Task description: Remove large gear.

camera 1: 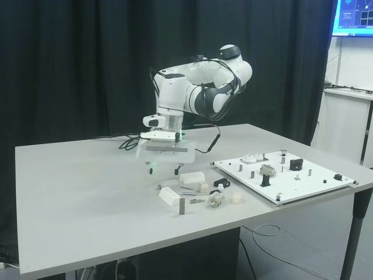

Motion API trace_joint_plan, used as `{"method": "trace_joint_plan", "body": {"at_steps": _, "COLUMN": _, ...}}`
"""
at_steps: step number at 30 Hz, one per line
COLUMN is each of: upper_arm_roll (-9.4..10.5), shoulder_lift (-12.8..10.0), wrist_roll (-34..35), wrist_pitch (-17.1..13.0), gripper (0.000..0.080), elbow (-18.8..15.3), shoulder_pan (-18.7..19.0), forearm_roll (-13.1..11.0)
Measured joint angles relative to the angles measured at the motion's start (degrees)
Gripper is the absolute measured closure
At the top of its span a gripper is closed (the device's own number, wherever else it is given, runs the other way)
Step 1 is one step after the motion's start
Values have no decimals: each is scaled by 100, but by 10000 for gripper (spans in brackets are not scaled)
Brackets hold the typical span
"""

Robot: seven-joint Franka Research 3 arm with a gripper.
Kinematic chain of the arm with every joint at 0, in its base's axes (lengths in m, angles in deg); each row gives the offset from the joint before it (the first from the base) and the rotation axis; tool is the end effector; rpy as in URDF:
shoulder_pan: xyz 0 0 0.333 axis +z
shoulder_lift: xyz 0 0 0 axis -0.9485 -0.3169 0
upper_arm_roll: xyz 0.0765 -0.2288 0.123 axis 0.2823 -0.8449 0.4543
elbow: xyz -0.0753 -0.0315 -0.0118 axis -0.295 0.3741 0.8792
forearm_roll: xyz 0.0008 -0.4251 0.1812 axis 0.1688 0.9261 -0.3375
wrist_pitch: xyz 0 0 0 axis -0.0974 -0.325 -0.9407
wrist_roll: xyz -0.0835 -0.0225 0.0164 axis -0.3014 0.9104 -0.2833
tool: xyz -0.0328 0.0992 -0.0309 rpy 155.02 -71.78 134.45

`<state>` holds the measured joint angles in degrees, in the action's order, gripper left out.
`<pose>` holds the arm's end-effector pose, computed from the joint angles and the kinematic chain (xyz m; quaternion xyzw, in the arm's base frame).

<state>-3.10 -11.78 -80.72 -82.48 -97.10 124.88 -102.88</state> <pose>0.4918 -0.3179 0.2035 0.8688 -0.4921 0.0380 0.0406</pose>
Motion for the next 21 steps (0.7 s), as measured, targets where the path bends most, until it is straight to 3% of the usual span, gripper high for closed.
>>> {"method": "trace_joint_plan", "body": {"at_steps": 9, "upper_arm_roll": -66, "shoulder_lift": 14, "wrist_roll": 350, "wrist_pitch": 79, "gripper": 3, "elbow": -22, "shoulder_pan": 104, "forearm_roll": 37}}
{"method": "trace_joint_plan", "body": {"at_steps": 21, "upper_arm_roll": -420, "shoulder_lift": 46, "wrist_roll": 1267, "wrist_pitch": 684, "gripper": 3, "elbow": -239, "shoulder_pan": 681, "forearm_roll": 307}}
